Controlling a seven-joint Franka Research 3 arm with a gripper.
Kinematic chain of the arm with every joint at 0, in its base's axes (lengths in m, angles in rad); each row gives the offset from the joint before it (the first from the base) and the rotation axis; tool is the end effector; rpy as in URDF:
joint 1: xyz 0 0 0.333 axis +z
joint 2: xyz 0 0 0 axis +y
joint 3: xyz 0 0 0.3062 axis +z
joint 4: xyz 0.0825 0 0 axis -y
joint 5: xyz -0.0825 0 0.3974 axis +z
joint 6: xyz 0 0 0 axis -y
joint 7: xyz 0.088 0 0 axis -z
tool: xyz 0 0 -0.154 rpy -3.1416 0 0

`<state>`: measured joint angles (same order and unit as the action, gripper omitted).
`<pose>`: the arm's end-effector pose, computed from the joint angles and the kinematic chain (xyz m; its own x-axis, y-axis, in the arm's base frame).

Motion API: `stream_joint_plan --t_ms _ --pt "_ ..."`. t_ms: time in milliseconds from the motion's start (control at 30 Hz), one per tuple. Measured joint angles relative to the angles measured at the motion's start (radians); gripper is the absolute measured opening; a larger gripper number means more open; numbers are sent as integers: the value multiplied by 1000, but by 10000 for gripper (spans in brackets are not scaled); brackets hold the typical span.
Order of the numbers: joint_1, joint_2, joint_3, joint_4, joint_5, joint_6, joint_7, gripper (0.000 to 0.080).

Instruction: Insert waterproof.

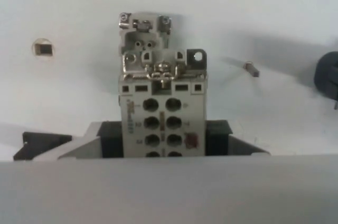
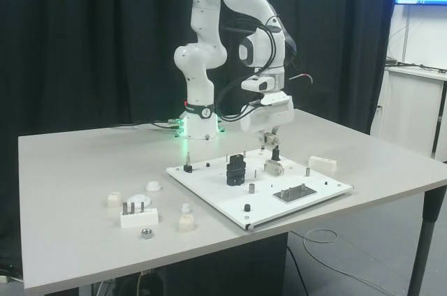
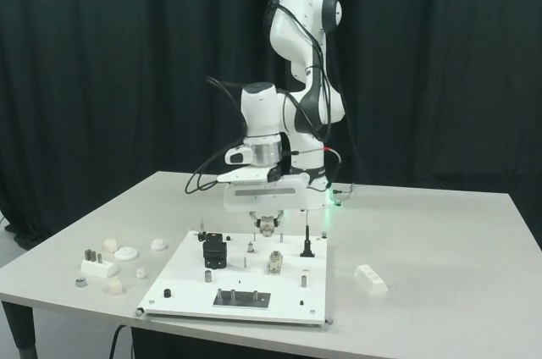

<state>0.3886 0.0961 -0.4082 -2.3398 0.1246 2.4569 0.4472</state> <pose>0.5241 -0.0096 0.2330 0.8472 -0.5313 0.0070 -0.5303 -0.8463 -0.0516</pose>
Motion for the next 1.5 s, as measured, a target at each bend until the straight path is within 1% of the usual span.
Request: stream_joint_plan --t_ms 300,533,733,1033,1500 --pt "11 1 13 -41 43 76 1 314" --pt "14 5 26 -69 55 144 12 314" --pt "15 14 34 -84 62 187 13 314" --pt "15 38 44 -91 65 221 13 314" --pt "15 64 47 -91 67 245 13 314"
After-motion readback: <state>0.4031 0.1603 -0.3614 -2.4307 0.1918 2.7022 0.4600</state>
